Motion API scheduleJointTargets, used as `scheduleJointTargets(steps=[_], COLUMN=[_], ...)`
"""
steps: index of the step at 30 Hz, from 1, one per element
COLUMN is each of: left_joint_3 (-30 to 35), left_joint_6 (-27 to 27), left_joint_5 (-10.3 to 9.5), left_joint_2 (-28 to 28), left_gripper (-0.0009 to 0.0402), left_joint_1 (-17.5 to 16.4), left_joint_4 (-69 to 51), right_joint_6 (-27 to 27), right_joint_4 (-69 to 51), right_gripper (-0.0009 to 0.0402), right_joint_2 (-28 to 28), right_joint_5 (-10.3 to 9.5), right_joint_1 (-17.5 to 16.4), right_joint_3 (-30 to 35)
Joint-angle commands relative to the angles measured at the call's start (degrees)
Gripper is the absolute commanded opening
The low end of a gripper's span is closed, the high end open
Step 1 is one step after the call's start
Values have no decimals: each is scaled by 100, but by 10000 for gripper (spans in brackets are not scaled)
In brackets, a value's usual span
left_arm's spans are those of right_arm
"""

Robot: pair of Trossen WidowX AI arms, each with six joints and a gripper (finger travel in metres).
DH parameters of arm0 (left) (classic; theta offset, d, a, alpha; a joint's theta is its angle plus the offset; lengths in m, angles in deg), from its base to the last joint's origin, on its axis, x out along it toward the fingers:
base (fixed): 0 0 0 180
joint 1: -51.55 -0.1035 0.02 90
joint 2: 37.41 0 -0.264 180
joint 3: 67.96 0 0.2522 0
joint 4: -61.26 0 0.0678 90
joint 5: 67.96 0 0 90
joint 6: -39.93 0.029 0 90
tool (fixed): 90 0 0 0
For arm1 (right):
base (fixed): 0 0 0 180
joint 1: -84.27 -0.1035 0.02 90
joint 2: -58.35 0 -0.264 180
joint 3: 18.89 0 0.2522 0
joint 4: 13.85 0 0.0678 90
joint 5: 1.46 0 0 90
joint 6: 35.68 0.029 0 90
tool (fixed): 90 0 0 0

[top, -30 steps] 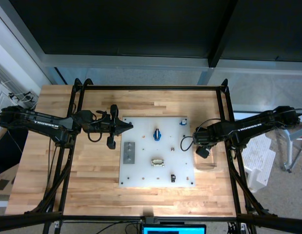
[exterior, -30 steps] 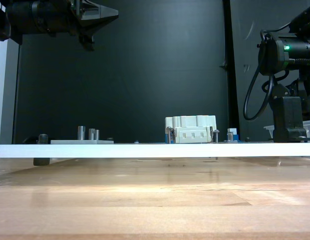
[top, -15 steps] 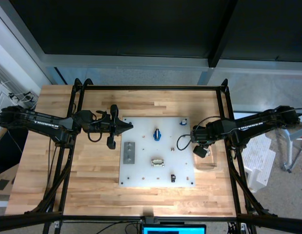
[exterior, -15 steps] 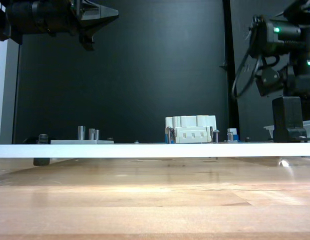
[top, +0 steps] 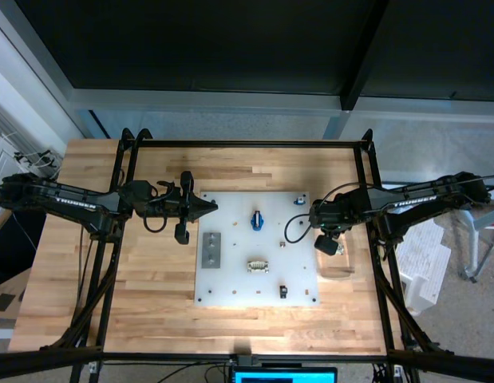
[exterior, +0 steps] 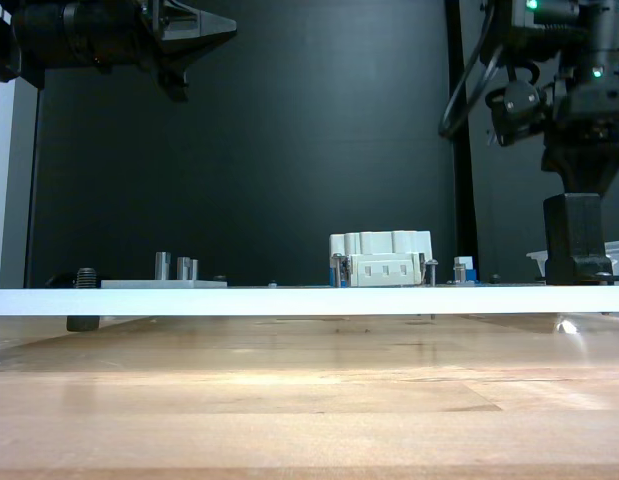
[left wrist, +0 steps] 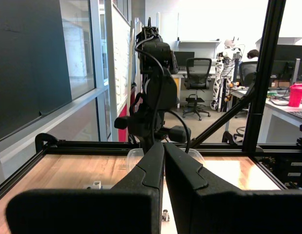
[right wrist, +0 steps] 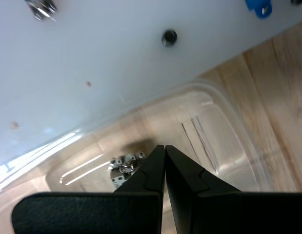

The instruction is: Pick the HAN10E connector and install on the hub

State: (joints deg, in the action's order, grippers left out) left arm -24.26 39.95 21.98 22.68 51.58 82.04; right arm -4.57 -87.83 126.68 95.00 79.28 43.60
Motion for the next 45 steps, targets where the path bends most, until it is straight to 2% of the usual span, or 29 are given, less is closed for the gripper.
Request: scheduleJointTargets(steps=[1, 12, 27, 35, 45], left_joint_3=[2, 2, 2, 2, 2], left_joint_6=[0, 0, 0, 0, 0], left_joint_5=[2, 2, 2, 2, 2], left_joint_2=[0, 0, 0, 2, 2], left_gripper=[0, 0, 0, 0, 0], left_joint_1=[-2, -2, -2, -2, -2], left_joint_4=[0, 0, -2, 0, 0], right_joint_6=[-61, -205, -671, -789, -787], right_joint_4=[7, 17, 184, 291, 291], right_gripper=[0, 0, 0, 0, 0], right_joint_2=[2, 105, 1012, 1246, 1246], right_joint_5=[2, 17, 20, 15, 13], right_joint_1=[-2, -2, -13, -13, -13], right_joint_3=[201, 555, 1113, 1137, 1137])
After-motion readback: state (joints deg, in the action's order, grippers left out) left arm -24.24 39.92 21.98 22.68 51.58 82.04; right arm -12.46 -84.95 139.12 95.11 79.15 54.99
